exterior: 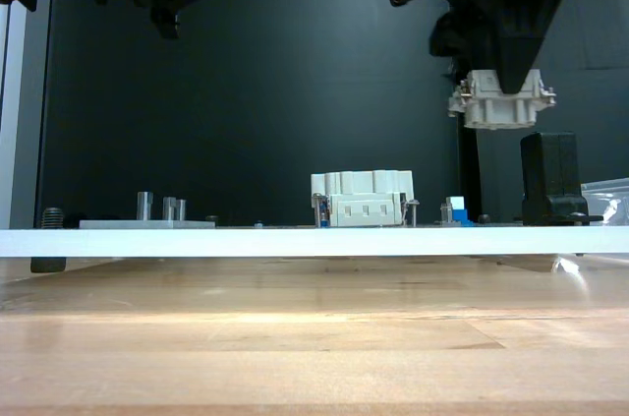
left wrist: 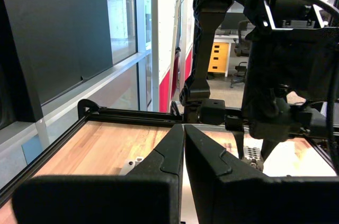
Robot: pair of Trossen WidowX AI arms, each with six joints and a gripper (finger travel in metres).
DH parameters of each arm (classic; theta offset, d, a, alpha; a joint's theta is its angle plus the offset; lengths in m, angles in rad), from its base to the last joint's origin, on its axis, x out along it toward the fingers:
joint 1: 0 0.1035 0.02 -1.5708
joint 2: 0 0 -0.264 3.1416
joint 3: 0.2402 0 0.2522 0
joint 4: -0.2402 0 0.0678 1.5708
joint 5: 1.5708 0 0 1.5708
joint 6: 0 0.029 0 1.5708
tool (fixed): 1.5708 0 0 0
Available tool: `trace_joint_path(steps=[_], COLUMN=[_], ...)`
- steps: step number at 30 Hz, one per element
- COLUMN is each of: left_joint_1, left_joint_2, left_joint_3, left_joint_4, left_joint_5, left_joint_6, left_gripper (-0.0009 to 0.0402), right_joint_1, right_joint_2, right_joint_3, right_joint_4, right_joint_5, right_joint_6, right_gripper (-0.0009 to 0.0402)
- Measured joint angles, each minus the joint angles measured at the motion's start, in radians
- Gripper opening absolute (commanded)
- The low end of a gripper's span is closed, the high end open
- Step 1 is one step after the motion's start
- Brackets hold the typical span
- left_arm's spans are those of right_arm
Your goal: Pick the HAN10E connector and install on the hub
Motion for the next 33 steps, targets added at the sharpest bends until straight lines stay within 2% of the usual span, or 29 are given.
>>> trace_joint_path(steps=[4,17,27,33], left_joint_1=[0.000,0.000,0.000,0.000], left_joint_2=[0.000,0.000,0.000,0.000], left_joint_3=[0.000,0.000,0.000,0.000], left_joint_4=[0.000,0.000,0.000,0.000], left_joint_5=[0.000,0.000,0.000,0.000], left_joint_6=[0.000,0.000,0.000,0.000], left_gripper=[0.0001,0.0001,0.0001,0.0001], right_joint_1=[-0.012,-0.044,-0.045,-0.045], right_joint_2=[0.042,0.236,0.342,0.370], right_joint_3=[0.050,0.280,0.420,0.456], right_joint_4=[-0.001,-0.028,-0.076,-0.084], right_joint_5=[-0.001,-0.001,-0.001,-0.002], right_joint_6=[-0.056,-0.131,-0.149,-0.156], right_gripper=[0.0051,0.0051,0.0051,0.0051])
